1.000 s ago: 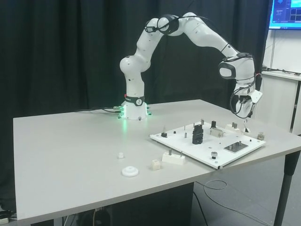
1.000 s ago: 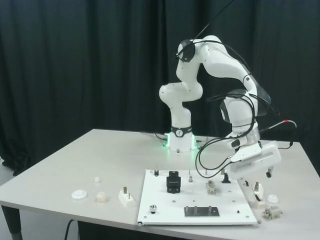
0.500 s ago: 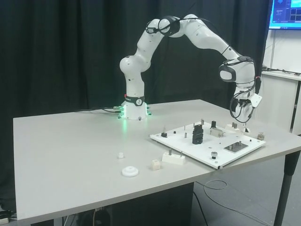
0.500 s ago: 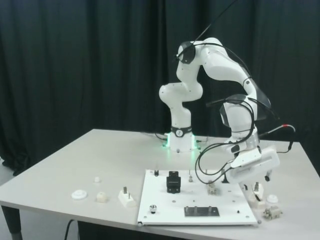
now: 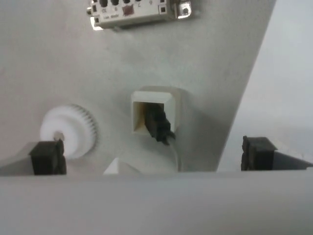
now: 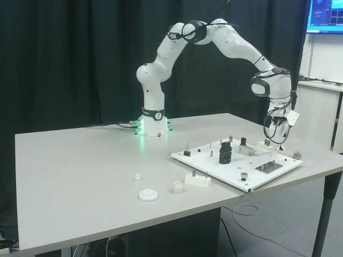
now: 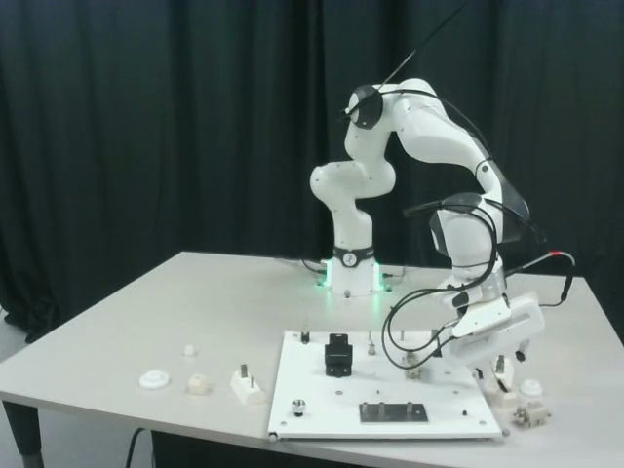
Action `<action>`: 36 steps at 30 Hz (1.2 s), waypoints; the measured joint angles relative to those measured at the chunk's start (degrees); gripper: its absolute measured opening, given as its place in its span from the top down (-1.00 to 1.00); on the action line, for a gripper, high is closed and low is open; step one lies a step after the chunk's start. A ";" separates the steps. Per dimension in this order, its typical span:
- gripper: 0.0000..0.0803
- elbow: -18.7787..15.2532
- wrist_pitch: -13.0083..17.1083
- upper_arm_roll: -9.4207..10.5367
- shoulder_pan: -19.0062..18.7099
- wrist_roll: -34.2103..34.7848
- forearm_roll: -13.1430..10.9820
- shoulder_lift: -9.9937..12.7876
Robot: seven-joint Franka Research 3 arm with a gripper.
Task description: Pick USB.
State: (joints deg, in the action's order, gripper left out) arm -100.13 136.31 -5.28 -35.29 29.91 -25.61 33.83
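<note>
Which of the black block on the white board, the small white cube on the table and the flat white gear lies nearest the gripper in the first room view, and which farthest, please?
From the gripper:
1. Black block, standing on the white board, nearest.
2. Small white cube, on the table just off the board's edge.
3. Flat white gear, farther along the table's front, farthest.

A heavy black pleated curtain (image 6: 69, 59) fills the wall behind a flat grey table (image 6: 75, 160). A white cabinet (image 6: 319, 110) and a wall-mounted screen (image 6: 326, 16) stand beside it.
</note>
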 joint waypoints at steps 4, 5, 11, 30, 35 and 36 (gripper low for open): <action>-0.99 0.36 0.00 0.00 0.15 -0.25 0.00 0.62; -0.99 0.42 0.00 0.00 0.19 -0.28 0.00 0.77; -0.99 0.73 0.00 0.00 0.26 -0.42 0.00 1.65; -0.99 2.42 0.00 1.01 0.23 -0.42 0.00 3.34; -0.99 2.52 0.01 1.03 0.19 -0.42 0.00 3.61; -0.99 2.53 0.02 1.03 0.19 -0.42 0.00 3.67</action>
State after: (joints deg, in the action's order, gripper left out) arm -97.61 136.33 -4.25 -35.10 29.50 -25.61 37.50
